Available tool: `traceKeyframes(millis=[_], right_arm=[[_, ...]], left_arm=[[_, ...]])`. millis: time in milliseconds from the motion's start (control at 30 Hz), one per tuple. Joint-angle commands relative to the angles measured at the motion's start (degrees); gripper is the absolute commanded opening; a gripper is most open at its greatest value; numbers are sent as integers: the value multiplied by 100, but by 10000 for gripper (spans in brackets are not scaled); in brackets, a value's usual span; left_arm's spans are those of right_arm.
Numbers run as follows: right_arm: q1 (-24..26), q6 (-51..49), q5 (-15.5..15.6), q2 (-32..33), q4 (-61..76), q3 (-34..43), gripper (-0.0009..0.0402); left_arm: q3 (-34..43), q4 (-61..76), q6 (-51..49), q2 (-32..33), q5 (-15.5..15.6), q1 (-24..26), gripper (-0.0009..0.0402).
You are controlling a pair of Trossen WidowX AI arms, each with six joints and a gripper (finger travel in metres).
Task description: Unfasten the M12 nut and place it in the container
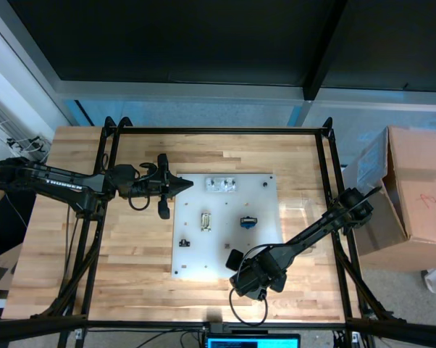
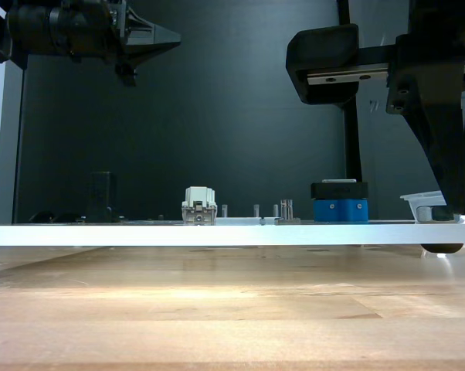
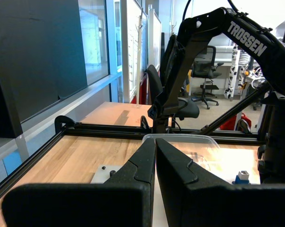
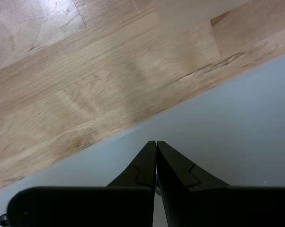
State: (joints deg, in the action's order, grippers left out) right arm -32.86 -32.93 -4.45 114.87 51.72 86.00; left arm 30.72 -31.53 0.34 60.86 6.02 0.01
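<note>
Nut: I can't pick out the M12 nut for certain. In the high view the right gripper's body covers the near right edge of the board, so I can't tell whether the nut is on its stud.
Low-view hint: a small grey piece [image 2: 432, 212] sits at board level just beside the right gripper's finger. I can't tell if that is the nut.
Right gripper [image 4: 155, 143]: it points down at the white board [image 1: 203, 250], close to the board's near right edge. I see its fingers closed tip to tip.
Container: the clear tray [image 1: 305, 210] stands on the table just right of the board, farther back than the right gripper.
Left gripper [image 1: 183, 185]: it hangs high over the board's far left edge and points right. Its fingers are pressed flat together.
Board parts: I see a white connector [image 1: 206, 221] mid-board and a blue block [image 1: 248, 222] to its right.
Surroundings: a wooden table [image 1: 95, 254] carries the board, and a cardboard box [image 1: 413, 188] stands off the right side.
</note>
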Motion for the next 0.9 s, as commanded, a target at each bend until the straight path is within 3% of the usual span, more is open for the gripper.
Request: traceKeyframes(millis=[33, 533, 900], right_arm=[[0, 245, 11, 0, 9, 0, 0], [-2, 581, 4, -20, 9, 2, 0], [278, 5106, 20, -754, 184, 9, 0]], left_arm=[[0, 0, 2, 0, 0, 0, 0], [0, 0, 2, 0, 0, -2, 0], [0, 0, 2, 0, 0, 0, 0]])
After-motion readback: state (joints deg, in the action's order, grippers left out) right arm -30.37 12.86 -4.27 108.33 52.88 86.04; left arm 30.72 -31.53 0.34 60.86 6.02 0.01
